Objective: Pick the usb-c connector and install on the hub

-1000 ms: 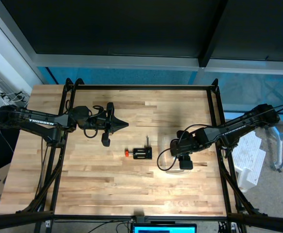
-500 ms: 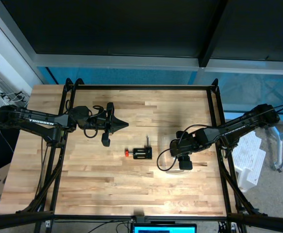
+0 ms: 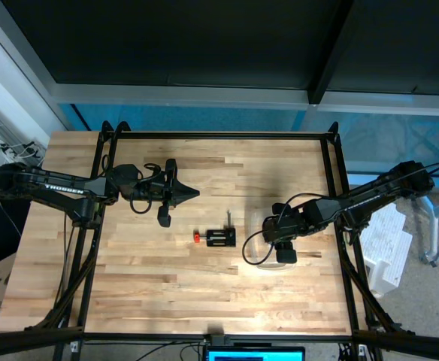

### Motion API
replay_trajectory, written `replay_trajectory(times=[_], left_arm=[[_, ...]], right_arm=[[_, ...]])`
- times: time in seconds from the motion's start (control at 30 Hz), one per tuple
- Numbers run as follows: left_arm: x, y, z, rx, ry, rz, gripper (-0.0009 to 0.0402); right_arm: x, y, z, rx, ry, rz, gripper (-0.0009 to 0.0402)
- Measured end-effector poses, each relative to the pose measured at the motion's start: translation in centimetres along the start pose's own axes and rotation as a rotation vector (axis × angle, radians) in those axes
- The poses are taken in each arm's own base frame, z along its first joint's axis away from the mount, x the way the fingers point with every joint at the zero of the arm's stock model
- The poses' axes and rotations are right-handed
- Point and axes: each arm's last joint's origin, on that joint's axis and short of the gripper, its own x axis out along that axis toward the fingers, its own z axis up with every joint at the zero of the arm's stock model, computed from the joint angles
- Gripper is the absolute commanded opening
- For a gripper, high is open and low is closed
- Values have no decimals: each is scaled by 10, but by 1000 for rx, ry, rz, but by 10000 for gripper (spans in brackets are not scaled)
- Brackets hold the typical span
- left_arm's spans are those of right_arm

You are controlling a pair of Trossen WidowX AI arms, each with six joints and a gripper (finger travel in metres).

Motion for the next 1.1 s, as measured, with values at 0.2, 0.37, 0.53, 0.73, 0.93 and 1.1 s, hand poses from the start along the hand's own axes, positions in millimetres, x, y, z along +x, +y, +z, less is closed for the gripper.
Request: replay_trajectory(times=[0.2, 0.37, 0.53, 0.73, 0.93, 1.1], left_arm=[[0, 0, 0, 0, 0, 0, 0], [0, 0, 0, 0, -1, 0, 0], [0, 0, 0, 0, 0, 0, 0], [0, 0, 0, 0, -1, 0, 0], [0, 0, 0, 0, 0, 0, 0], [0, 0, 0, 0, -1, 0, 0]], right_arm=[[0, 0, 1, 1, -13, 4, 181], [5, 0, -1, 3, -32, 8, 181], [11, -1, -7, 6, -26, 7, 181], [16, -1, -10, 11, -40, 11, 181], [16, 0, -6, 15, -80, 21, 164], [19, -1, -10, 14, -68, 16, 129]])
